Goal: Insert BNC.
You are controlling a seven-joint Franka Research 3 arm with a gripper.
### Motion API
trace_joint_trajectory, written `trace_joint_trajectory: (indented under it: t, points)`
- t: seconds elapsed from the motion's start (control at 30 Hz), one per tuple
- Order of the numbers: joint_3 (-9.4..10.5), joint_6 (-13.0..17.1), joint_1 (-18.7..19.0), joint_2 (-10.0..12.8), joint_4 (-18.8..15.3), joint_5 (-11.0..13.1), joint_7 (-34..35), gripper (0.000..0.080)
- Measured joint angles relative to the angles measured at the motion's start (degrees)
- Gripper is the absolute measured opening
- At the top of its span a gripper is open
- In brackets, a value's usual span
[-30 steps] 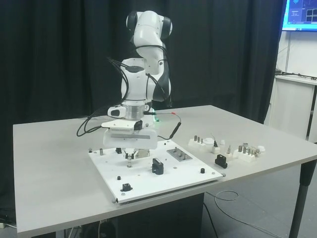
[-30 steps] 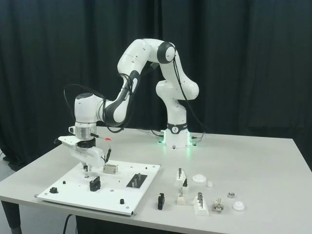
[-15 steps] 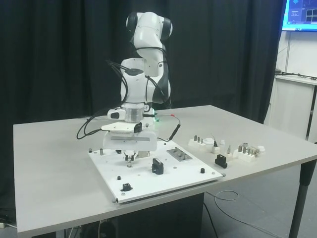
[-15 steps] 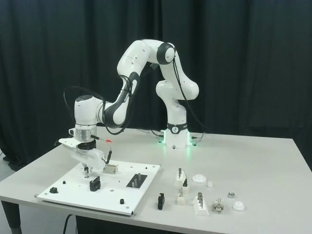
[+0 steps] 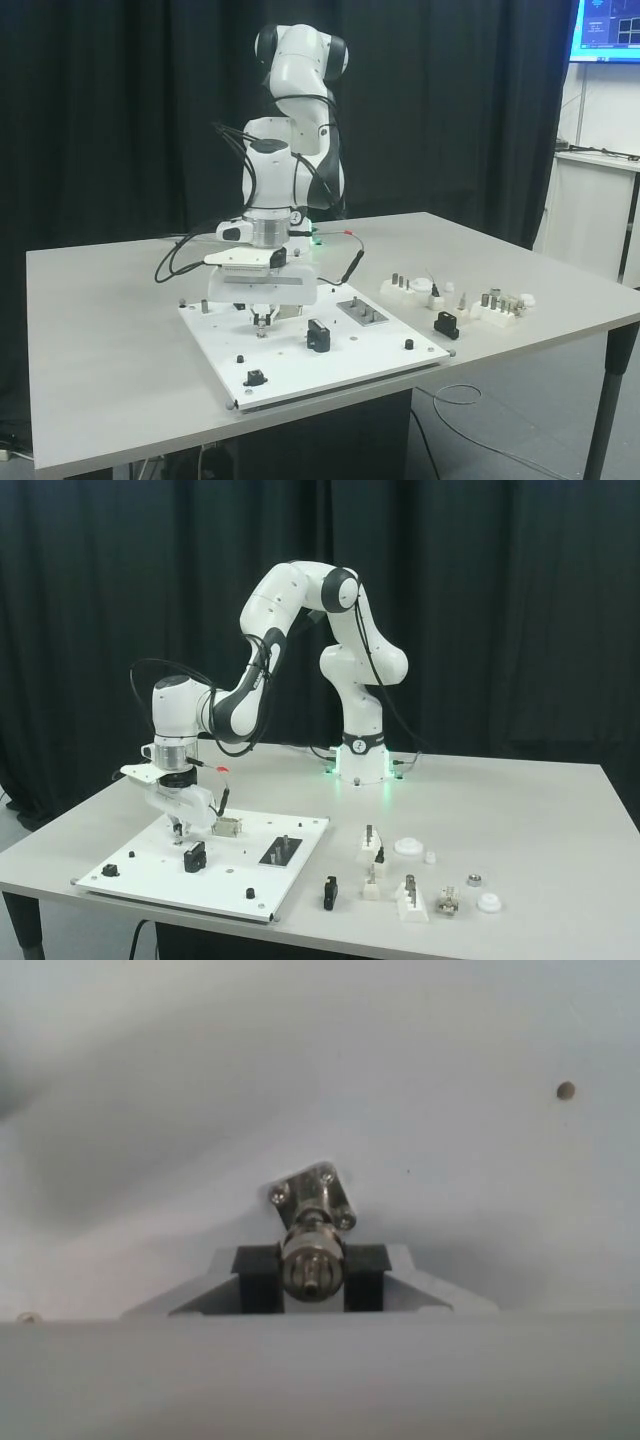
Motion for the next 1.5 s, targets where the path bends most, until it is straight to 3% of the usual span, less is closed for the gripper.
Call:
trace_joint_trajectory:
  t: [0.8,1.5]
  points:
    - [-0.05,0.59,0.00,0.17,0.03,0.19,-0.62,0.0126]
    - [-0.10,1.62,0.00,0.71,0.08,1.73,-2.09,0.0126]
